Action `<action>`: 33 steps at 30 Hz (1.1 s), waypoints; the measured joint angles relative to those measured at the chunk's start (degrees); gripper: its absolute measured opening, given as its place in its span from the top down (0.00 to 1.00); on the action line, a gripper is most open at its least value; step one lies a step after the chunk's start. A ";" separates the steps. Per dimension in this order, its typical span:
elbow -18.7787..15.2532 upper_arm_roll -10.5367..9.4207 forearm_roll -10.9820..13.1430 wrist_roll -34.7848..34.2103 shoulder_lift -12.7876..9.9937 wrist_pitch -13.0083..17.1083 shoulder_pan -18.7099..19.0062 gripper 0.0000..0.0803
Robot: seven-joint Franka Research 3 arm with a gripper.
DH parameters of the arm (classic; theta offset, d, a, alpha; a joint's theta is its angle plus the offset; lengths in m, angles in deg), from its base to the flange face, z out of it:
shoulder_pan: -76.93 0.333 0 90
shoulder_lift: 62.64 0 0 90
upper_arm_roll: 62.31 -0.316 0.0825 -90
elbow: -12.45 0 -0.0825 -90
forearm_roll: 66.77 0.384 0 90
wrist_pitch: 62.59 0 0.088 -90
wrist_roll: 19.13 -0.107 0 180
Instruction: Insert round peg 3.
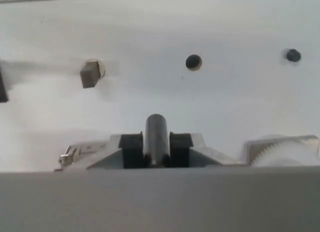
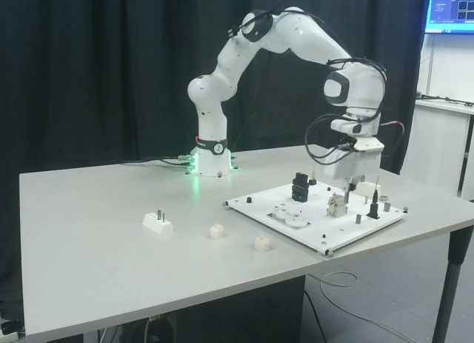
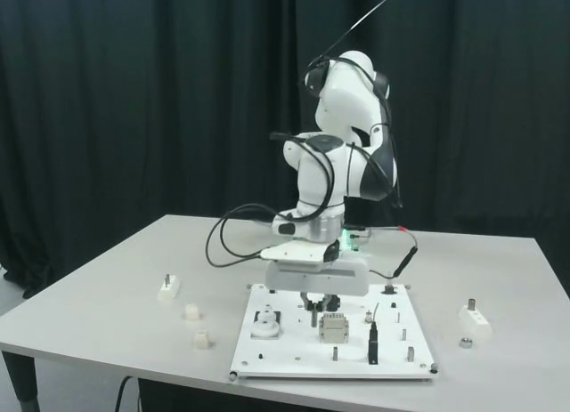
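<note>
Gripper point(image 1: 156, 151) clamps round peg 3 point(image 1: 156, 137) between both black pads, upright, tip down, so it can drop straight. Peg hangs above the white board point(image 1: 210, 101), near a round hole point(image 1: 193, 62), not yet seated.

Robotics laboratory. A white jointed robot arm point(image 2: 296, 43) is bolted to a grey rectangular table point(image 2: 96, 261) before black floor-length curtains point(image 2: 96, 69). A wall monitor point(image 2: 450, 10) glows at 2 o'clock.

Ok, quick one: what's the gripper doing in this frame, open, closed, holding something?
Gripper: closed on a grey round metal peg, gripped between its two black finger pads and held above the white assembly board.
</note>
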 joint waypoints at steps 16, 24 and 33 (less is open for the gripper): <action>0.55 -3.57 -0.06 1.75 -2.11 -0.09 -4.24 0.87; 1.23 -4.50 -0.06 3.05 -3.25 0.19 -5.49 0.87; 2.89 -5.58 -0.06 3.93 -4.64 0.27 -7.34 0.87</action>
